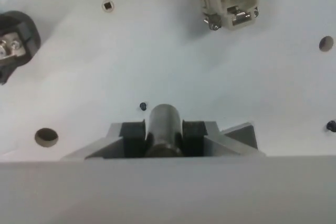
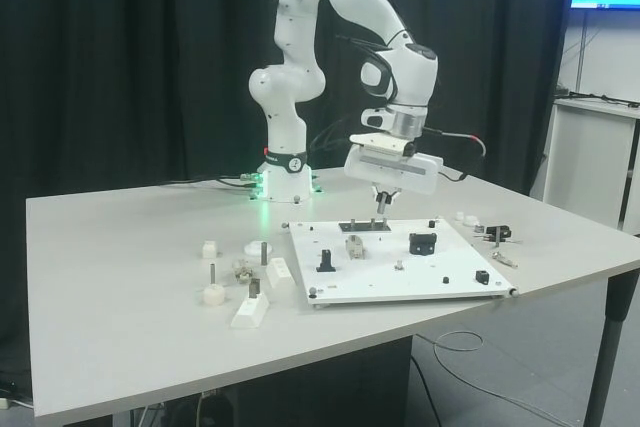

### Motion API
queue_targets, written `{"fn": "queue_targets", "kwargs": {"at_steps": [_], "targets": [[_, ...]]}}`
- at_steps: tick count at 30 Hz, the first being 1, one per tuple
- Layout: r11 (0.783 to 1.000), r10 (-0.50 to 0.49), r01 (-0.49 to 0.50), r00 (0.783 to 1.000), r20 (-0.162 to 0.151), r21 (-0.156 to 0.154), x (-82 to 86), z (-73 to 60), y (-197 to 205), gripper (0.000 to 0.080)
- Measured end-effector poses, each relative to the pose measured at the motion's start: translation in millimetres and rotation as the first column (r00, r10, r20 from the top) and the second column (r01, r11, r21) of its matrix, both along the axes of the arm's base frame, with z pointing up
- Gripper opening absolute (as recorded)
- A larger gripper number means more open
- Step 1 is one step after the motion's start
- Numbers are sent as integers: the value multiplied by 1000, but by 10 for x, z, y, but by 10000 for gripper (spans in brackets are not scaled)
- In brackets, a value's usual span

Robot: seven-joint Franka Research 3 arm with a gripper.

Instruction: Place round peg 4.

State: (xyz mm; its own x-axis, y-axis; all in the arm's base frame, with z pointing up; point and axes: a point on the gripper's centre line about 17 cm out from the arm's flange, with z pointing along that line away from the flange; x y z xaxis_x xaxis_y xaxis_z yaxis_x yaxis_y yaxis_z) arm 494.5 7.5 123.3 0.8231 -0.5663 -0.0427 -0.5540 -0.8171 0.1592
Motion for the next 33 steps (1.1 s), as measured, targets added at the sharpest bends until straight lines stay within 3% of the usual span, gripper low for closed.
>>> {"fn": "queue_targets", "kwargs": {"at_steps": [11,21,33], "targets": [[1000,31,-31,999,36,6,134,70,166,145],[994,102,-106,986,130,22,429,44,592,145],[981,171,-186,961,218,50,916,-142,1327,145]]}}
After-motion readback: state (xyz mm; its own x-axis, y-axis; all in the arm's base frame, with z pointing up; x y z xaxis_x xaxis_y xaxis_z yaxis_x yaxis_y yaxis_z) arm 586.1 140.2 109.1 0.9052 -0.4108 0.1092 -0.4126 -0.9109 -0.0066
